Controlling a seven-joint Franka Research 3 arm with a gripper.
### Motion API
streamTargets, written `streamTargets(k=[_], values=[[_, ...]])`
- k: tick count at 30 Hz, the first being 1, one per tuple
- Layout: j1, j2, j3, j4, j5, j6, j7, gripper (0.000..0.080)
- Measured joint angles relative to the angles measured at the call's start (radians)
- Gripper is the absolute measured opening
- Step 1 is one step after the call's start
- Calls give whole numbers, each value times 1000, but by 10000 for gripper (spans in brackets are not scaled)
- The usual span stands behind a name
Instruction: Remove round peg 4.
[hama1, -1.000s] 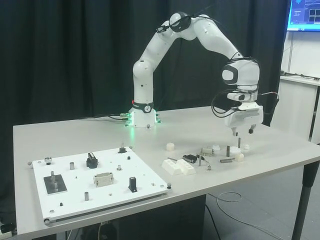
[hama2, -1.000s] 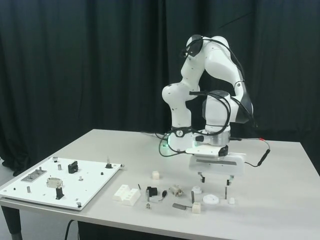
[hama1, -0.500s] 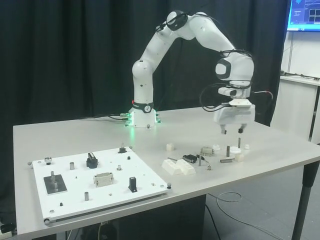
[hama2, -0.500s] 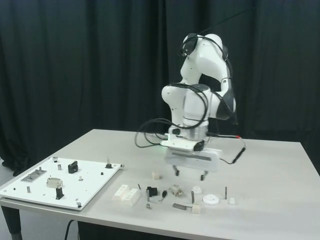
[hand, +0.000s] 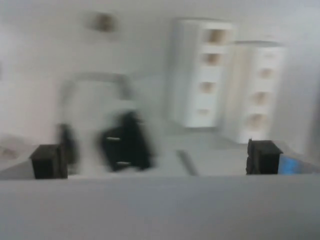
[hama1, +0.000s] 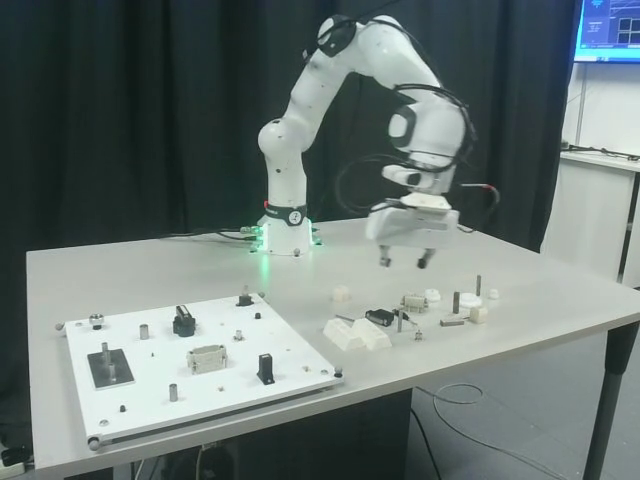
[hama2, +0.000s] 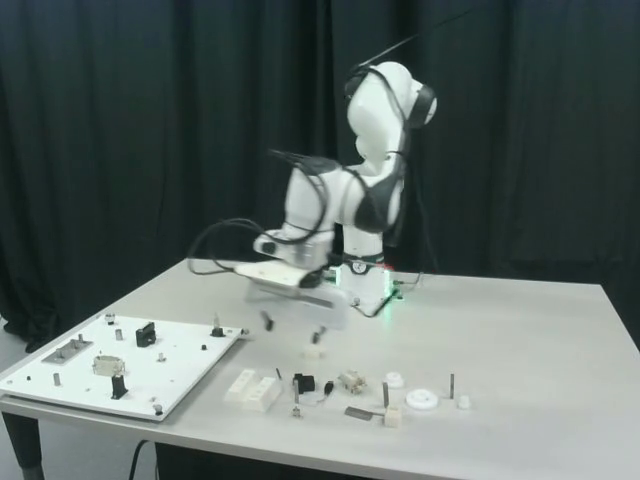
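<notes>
Above the loose parts, gripper has swung boardward, empty.

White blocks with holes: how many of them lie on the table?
2. The first block and the second block lie side by side on the grey table, beside the white board. None seems hidden.

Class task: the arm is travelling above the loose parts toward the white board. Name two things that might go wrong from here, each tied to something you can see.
1. The open gripper passes above the loose black connector and white blocks; descending early might knock them.
2. The white board carries several similar upright pegs, such as the grey peg; the wrong one might be picked.
</notes>
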Motion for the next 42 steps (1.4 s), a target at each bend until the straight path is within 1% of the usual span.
streamTargets(k=[4,7,10,13,16,19,22,31,36,39,42], values=[[-94,-28,25,-5,-45,0,-63,800],[-176,-53,60,-8,-79,0,-107,800],[-282,-79,115,-9,-113,1,-156,800],[-395,-101,176,-9,-135,5,-213,800],[-499,-113,228,-8,-144,14,-278,800],[-587,-115,262,-5,-144,25,-347,800],[-649,-115,275,-4,-143,35,-405,800],[-776,-107,274,-3,-141,89,-543,800],[-841,-96,273,6,-138,123,-627,800],[-878,-83,273,19,-127,144,-685,800],[-914,-65,273,35,-106,164,-748,800]])
